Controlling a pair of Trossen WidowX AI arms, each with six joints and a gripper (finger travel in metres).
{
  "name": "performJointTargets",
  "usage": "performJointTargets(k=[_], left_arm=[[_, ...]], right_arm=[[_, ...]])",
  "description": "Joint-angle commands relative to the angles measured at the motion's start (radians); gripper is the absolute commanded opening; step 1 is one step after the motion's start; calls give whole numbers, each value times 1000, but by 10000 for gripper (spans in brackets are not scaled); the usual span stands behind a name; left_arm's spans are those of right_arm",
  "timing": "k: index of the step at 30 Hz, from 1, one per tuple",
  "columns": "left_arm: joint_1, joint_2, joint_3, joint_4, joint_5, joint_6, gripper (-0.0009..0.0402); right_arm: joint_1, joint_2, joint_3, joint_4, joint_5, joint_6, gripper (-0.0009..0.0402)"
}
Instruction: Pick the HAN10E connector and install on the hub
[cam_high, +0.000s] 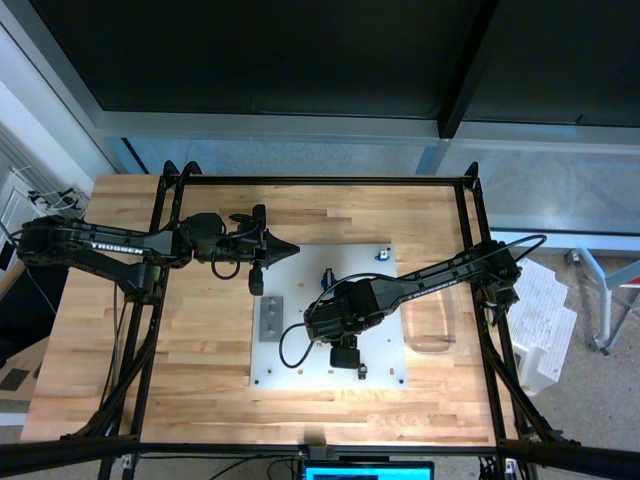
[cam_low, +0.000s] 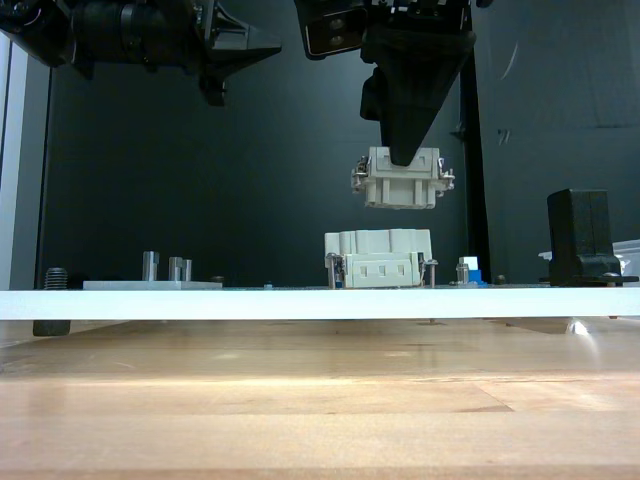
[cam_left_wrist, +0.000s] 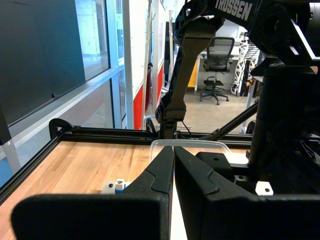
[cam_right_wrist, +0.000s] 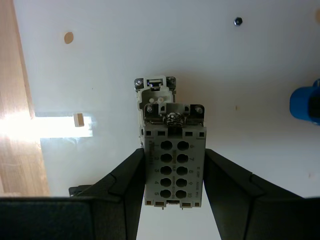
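The low view alone shows height. The right pincer (cam_low: 405, 150) points straight down and grips the HAN10E connector (cam_low: 402, 180), which hangs in the air. There is a clear gap between it and the beige socket (cam_low: 380, 258) beneath the pincer. The socket stands on the hub (cam_low: 300, 303) and sits a little off to one side of the connector rather than squarely below it.

The right wrist view gives the connector's face. It is a grey-beige moulded block with ten round holes in two rows and a silvery metal bracket with a screw at one end. Black fingers (cam_right_wrist: 125, 180) press its two long sides. Beyond the connector's bracket end, part of the socket peeks out, and a rounded blue part (cam_right_wrist: 307, 105) lies well off to one side on the smooth white plate.

In the high view the arm hides the connector. This view does show the whole hub as a flat white square with screw holes, lying on the pale wooden surface (cam_high: 200, 350).

The left pincer (cam_high: 293, 250) hovers level over the hub's far edge, well apart from the right pincer. The left wrist view shows its two tapered black fingers (cam_left_wrist: 160, 170) pressed together on nothing, with a clear plastic tray (cam_left_wrist: 190, 145) beyond their tips.
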Motion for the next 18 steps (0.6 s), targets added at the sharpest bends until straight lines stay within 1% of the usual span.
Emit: performJointTargets(k=[1, 5, 7, 9, 18], left_arm=[[0, 0, 0, -1, 0, 0, 0], [0, 0, 0, 0, 0, 0, 0], [0, 0, 0, 0, 0, 0, 0], [0, 0, 0, 0, 0, 0, 0], [0, 0, 0, 0, 0, 0, 0]], right_arm=[[0, 6, 0, 4, 3, -42, 20], [-1, 6, 0, 5, 2, -72, 20], [-6, 6, -1, 5, 1, -72, 20], [-11, 6, -1, 6, -18, -72, 20], [-17, 11, 0, 8, -15, -72, 20]])
